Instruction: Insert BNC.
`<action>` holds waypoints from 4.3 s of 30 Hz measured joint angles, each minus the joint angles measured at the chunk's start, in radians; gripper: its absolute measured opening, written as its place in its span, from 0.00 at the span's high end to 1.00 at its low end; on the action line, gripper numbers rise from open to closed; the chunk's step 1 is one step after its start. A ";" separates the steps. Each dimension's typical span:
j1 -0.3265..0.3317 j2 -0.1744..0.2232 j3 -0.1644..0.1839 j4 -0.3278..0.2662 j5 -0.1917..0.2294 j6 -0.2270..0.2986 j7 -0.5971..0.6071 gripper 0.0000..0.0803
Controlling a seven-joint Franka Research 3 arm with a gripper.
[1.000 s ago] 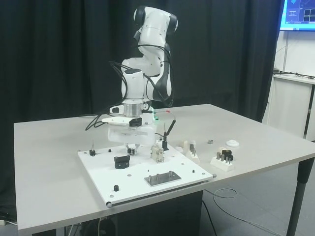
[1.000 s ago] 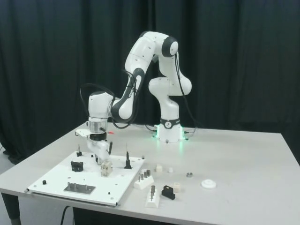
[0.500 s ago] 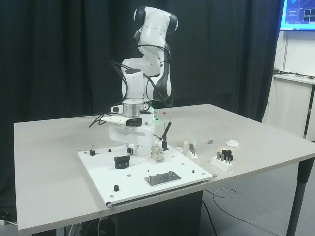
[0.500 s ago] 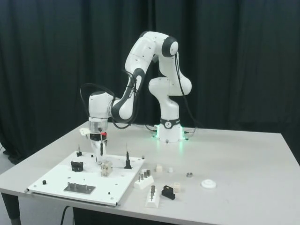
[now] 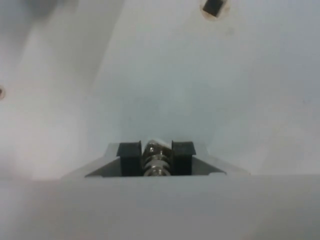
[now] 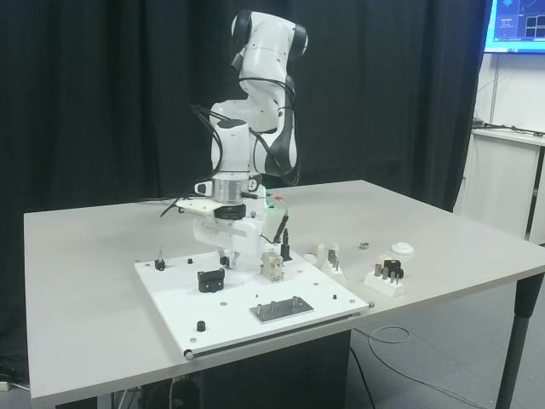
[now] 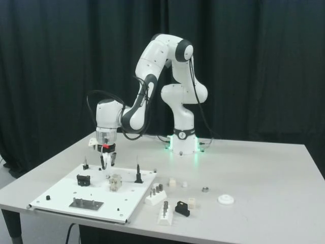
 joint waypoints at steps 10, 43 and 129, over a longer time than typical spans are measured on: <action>0.000 0.000 -0.001 -0.001 -0.003 0.000 0.199 0.85; 0.013 0.001 -0.015 0.002 -0.068 -0.017 0.797 0.85; 0.044 0.021 -0.055 0.030 -0.036 -0.080 1.105 0.85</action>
